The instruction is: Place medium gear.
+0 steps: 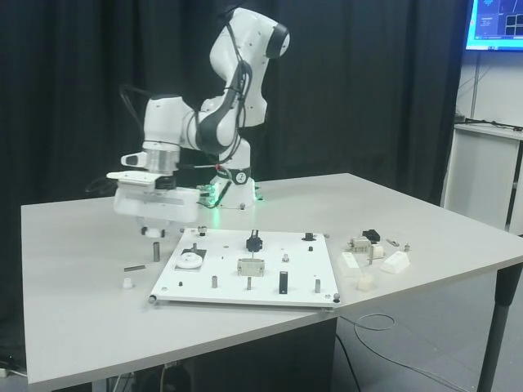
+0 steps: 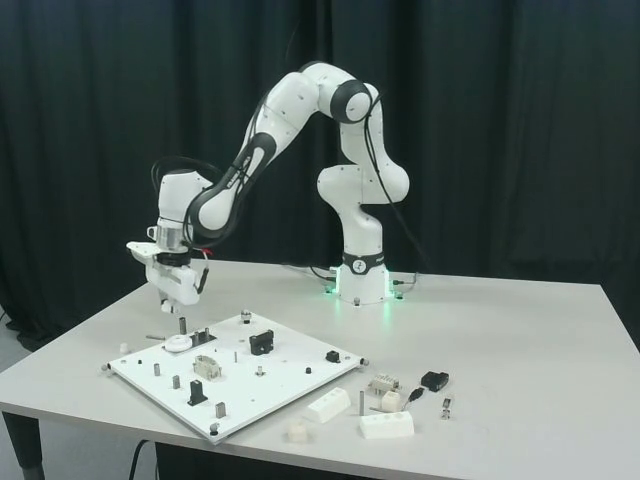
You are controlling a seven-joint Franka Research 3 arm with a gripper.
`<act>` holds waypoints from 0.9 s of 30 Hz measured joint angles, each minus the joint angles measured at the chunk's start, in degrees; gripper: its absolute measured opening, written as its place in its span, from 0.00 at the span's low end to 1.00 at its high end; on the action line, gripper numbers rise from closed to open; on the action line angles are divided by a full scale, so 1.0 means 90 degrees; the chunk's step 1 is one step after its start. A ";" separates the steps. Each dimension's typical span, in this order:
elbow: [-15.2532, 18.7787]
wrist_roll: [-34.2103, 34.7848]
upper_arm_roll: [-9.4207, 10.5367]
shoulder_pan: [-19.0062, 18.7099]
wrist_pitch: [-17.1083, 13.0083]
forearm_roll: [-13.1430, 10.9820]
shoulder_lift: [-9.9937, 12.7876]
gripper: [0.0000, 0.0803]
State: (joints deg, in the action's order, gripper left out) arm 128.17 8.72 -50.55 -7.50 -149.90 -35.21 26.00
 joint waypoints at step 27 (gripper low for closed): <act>-0.0343 -0.1412 0.0851 0.1768 0.0100 -0.0334 0.0527 0.50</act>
State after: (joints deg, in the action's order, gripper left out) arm 125.08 -3.99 -42.89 8.41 -149.00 -38.22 30.74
